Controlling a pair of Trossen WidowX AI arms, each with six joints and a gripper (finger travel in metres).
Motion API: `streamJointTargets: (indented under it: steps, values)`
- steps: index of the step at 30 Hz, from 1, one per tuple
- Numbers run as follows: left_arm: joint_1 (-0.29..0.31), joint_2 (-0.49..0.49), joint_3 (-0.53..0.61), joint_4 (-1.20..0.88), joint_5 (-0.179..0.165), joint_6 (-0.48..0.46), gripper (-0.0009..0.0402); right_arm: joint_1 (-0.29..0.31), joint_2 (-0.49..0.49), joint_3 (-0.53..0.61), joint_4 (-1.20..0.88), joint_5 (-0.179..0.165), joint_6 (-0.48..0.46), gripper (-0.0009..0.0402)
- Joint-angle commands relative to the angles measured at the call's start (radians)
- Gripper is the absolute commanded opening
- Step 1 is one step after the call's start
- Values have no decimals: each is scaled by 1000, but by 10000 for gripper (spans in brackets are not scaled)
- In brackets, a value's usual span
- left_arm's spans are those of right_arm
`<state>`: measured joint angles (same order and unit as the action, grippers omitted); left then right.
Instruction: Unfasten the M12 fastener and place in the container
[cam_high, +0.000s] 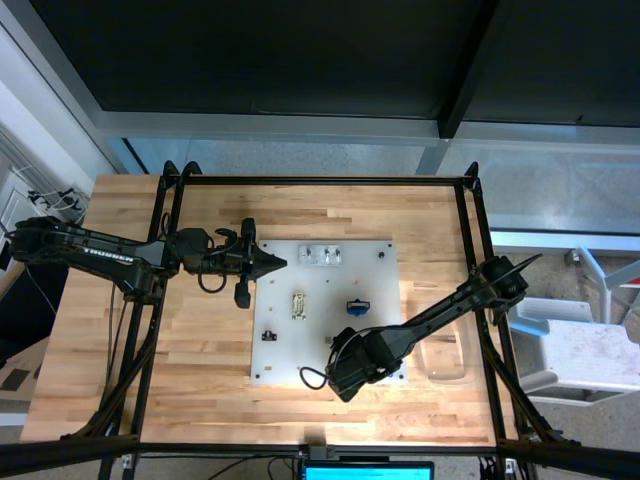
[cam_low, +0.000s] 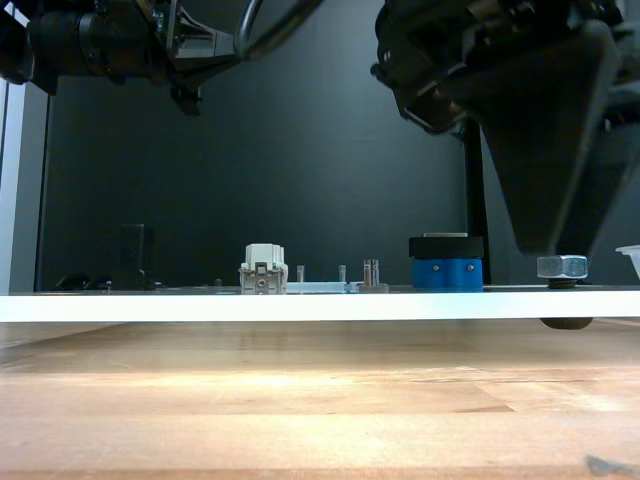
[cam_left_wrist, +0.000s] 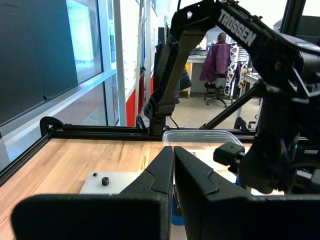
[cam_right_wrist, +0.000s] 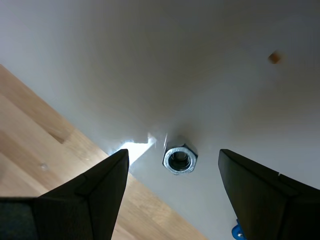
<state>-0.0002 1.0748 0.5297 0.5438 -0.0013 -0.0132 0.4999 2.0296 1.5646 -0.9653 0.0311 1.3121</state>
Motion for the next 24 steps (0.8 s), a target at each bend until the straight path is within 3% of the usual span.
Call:
streamJointTargets:
  steps: [1,13,24]
  values:
    - [0,0,0,0,0,0,0,0,9,-2,2,-7,0,249]
    - [0,0,0,0,0,0,0,-2,9,-5,-1,-5,8,197]
    - [0,0,0,0,0,0,0,-5,9,-5,-3,-6,-2,116]
